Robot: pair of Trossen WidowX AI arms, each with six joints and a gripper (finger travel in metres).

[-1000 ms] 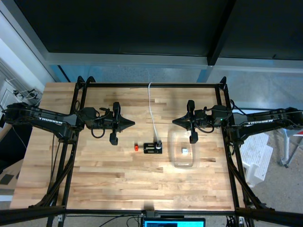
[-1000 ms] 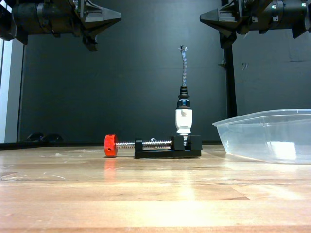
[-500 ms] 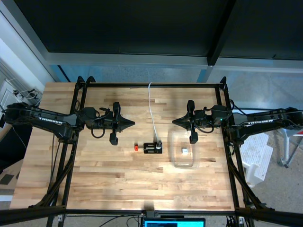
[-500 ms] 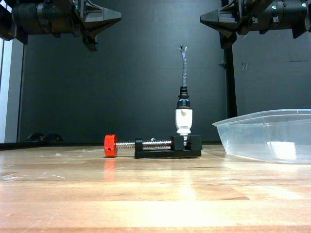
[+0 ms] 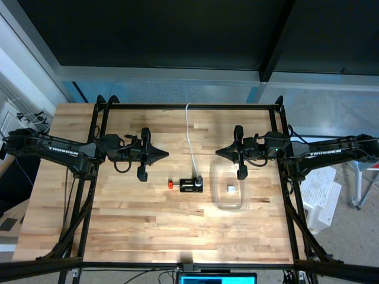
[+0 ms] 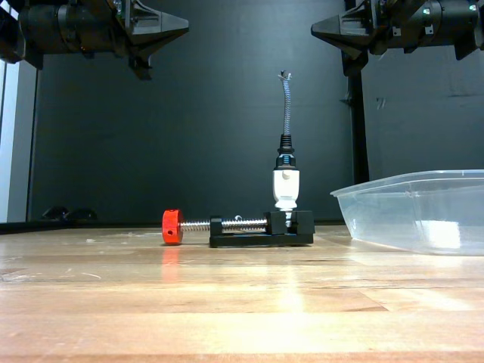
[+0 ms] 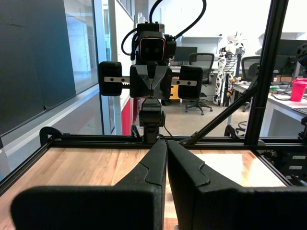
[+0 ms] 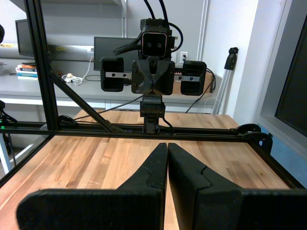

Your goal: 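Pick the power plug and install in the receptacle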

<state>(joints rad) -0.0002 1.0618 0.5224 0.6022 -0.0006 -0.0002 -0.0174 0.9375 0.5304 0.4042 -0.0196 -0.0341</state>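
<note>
Overhead view of a wooden table (image 5: pixel 130 225) with two black robot arms reaching inward from either side.

Left of centre, the left gripper (image 5: pixel 164 155) hung above the wood well clear of everything, with its fingers pressed together on nothing.

Just below the centre of the frame lay the receptacle (image 5: pixel 190 185). It was a small black fixture with a red knob (image 5: pixel 170 185) at its left end and a silvery screw between knob and body. A white socket piece stood upright at its right end. A white cable (image 5: pixel 190 133) ran from it toward the top of the frame.

Just right of it sat a clear tray (image 5: pixel 228 207) holding a small pale cube-like piece (image 5: pixel 231 189). The power plug itself could not be made out; it may have been in the tray, too small to see.

Above the tray's upper left corner, the right gripper (image 5: pixel 218 152) was likewise clenched and empty, and was raised high over the table.

Likely risks:
- With the plug so tiny, a gripper could close on the pale piece instead.
- A gripper could knock the light tray's wall and slide it.
- A plug held slightly askew might jam against the socket or push the fixture, which did not look fastened down.
</note>
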